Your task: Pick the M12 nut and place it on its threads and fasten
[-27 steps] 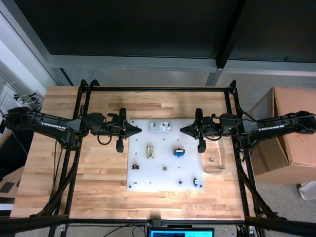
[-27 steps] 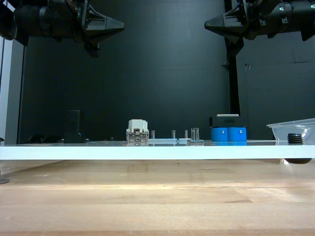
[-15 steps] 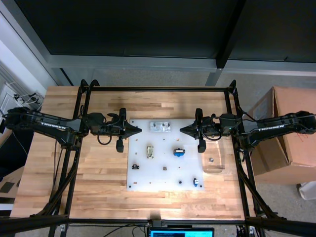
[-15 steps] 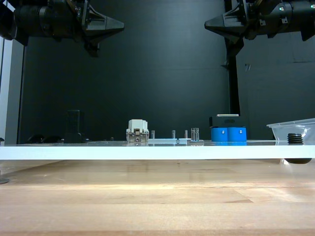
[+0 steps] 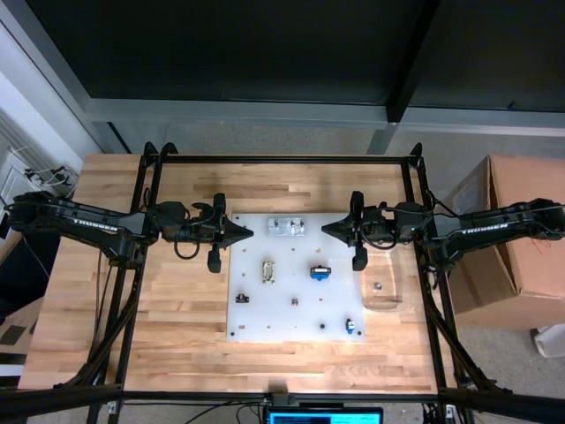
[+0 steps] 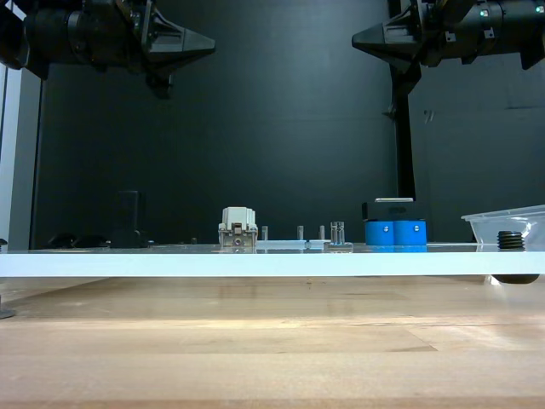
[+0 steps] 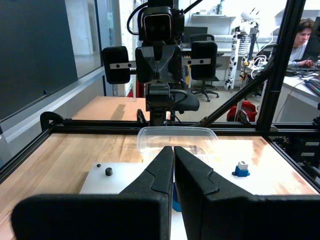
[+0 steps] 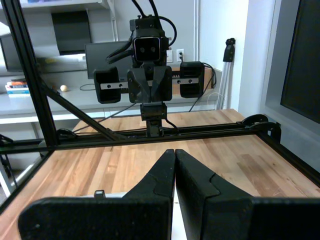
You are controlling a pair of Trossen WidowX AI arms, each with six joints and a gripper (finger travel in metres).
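My right gripper, fingers together on nothing, had shifted slightly above the white board. My left gripper, likewise closed and empty, had not moved. The M12 nut lay free in the clear tray and its stud stood bare, so I judged the pick was only beginning.
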